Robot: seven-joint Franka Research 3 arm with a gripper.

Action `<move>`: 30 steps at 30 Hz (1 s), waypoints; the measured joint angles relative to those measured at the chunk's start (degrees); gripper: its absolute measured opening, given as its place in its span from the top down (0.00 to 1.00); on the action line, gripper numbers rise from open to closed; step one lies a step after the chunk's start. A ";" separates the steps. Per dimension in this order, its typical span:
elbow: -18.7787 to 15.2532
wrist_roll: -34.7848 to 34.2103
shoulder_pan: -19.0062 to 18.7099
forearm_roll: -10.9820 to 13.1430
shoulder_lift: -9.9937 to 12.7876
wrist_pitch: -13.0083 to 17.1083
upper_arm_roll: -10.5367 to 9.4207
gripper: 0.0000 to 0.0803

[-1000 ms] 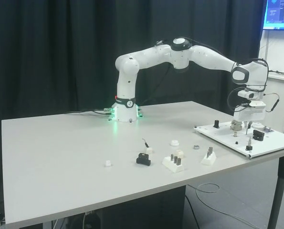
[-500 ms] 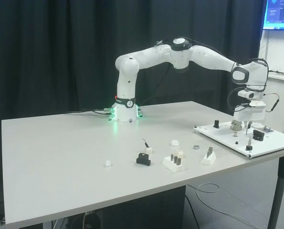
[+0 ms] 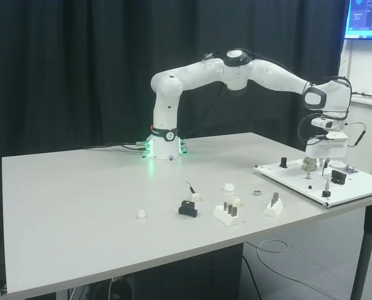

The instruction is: Insert square peg 1.

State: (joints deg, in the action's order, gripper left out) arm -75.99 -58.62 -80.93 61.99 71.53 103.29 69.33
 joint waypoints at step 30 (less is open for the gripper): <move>0.02 -0.45 -0.11 -0.70 -0.66 -0.54 -0.14 0.96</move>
